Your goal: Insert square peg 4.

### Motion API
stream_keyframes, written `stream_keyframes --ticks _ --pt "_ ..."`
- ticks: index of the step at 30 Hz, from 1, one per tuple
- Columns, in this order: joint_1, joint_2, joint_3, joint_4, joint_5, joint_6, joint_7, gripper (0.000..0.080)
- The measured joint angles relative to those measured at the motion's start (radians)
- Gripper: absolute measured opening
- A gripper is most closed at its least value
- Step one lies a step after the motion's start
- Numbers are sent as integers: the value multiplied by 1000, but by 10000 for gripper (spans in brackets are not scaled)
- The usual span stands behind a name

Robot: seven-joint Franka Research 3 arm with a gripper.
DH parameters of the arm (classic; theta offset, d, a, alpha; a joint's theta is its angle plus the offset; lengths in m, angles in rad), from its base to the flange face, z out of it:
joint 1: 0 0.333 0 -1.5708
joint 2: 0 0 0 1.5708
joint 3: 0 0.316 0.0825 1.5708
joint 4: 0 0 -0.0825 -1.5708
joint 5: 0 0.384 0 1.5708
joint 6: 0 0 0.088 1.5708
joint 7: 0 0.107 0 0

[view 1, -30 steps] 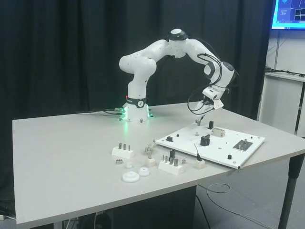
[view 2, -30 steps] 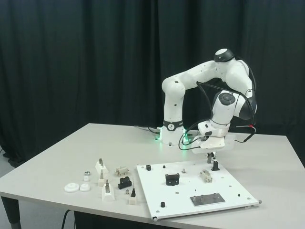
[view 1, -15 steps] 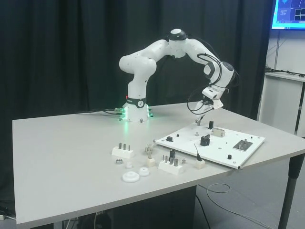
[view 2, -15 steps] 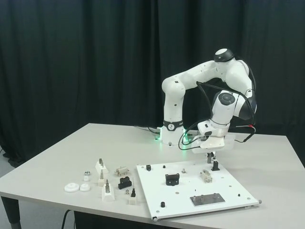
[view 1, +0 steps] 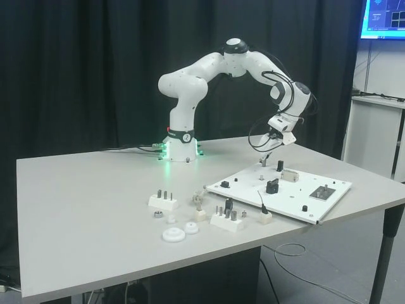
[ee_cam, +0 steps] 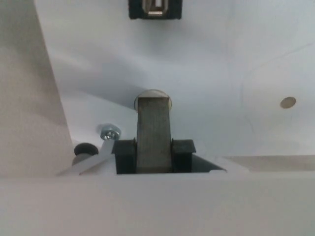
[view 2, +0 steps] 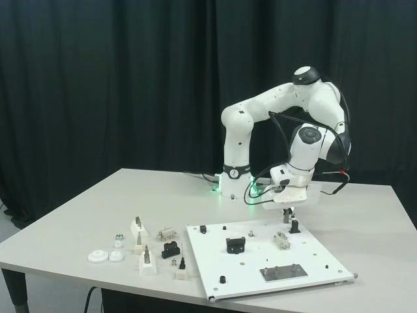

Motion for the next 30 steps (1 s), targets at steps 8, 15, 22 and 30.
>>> stream_keyframes --ticks 8,15,22,30 --pt "8 0 -1 -7 -1 7 -18 150" --pt "14 0 -3 -14 -2 12 -65 150" --pt "16 0 -3 -17 -4 14 -87 150" --pt "17 0 -3 -17 -5 14 -93 150"
